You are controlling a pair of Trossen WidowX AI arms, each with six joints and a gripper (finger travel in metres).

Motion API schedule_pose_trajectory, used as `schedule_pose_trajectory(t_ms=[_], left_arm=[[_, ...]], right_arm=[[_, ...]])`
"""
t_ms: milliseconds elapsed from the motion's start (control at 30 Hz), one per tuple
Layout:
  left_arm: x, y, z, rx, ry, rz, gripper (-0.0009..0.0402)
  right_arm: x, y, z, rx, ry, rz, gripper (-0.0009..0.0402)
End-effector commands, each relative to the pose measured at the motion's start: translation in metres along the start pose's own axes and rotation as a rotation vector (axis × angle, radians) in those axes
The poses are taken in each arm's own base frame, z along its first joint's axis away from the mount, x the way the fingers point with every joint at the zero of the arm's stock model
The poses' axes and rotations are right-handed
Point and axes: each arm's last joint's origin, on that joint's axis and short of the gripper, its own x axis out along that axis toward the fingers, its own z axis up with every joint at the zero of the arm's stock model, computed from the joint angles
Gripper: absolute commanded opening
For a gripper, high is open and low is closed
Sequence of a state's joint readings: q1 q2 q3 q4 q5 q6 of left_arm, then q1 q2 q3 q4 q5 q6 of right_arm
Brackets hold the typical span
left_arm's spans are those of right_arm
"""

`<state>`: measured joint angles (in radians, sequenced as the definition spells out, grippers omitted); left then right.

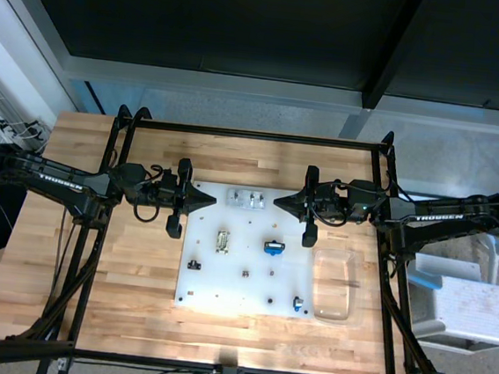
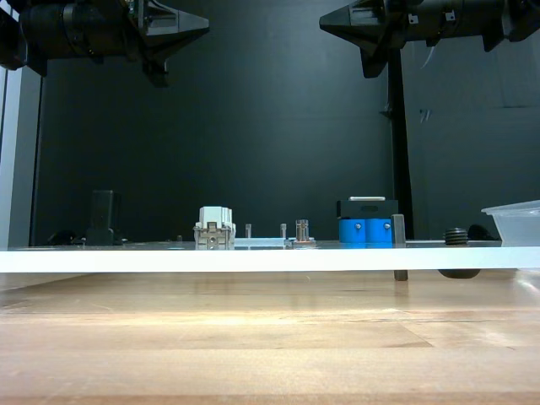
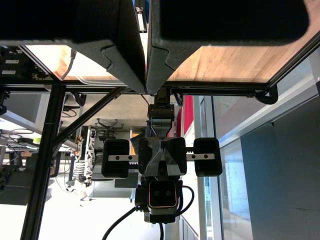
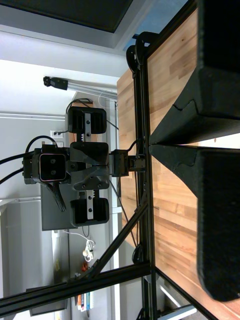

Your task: Remove the rj45 connector and place it in the container

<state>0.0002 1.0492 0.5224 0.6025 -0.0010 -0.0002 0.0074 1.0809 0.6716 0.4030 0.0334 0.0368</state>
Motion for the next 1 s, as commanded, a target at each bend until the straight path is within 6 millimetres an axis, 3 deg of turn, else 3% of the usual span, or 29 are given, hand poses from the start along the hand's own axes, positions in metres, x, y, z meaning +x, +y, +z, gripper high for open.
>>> schedule_pose_trajectory(t_ms=[33, 1000], left_arm=[[0.0, -0.0001, 0.0002, 0.0, -0.001, -0.001, 0.0001], [0.0, 0.0, 0.0002, 0.0, -0.001, 0.0, 0.0001]], right_arm=[[0.0, 0.0, 0.0001, 0.0, -0.001, 0.0, 0.0], [-0.0007, 0.0007, -0.0016, 0.011, 0.029, 0.027, 0.0]])
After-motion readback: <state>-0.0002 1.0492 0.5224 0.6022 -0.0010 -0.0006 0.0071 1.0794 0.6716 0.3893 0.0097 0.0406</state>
